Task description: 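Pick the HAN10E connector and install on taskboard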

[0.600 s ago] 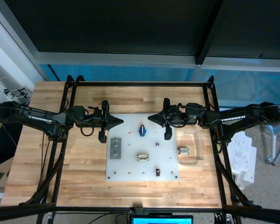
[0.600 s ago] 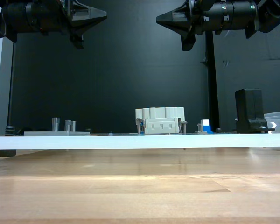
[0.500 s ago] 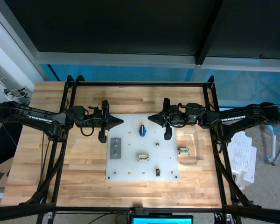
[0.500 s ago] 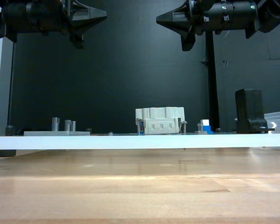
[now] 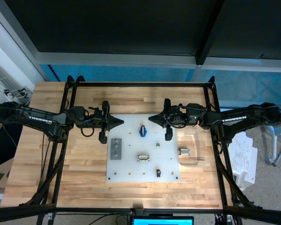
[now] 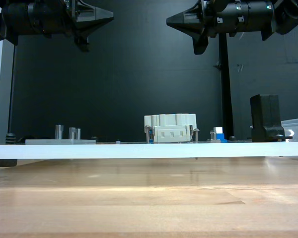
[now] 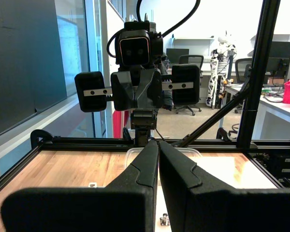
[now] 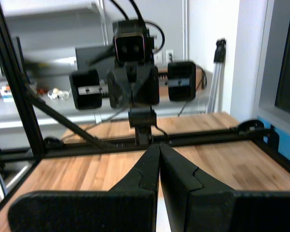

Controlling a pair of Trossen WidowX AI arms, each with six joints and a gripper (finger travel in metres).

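The HAN10E connector [image 5: 183, 151], small and pale beige, lies in the clear plastic tray [image 5: 195, 138] just right of the taskboard [image 5: 131, 169], a white plate in the middle of the table. My left gripper [image 5: 122, 122] hangs shut high over the board's back left corner, pointing right. Facing it, my right gripper [image 5: 150, 119] hangs shut over the board's back edge. The low view shows both grippers, left [image 6: 111, 19] and right [image 6: 168, 21], far above the board. In the wrist views the fingers of the left [image 7: 158, 142] and right [image 8: 159, 144] grippers touch with nothing between them.
On the board stand a grey metal block [image 5: 115, 148], a blue fitting [image 5: 142, 131], a wider beige insert with metal flanges [image 5: 143, 159] and a small black part [image 5: 158, 173]. A black frame [image 5: 140, 85] runs around the table.
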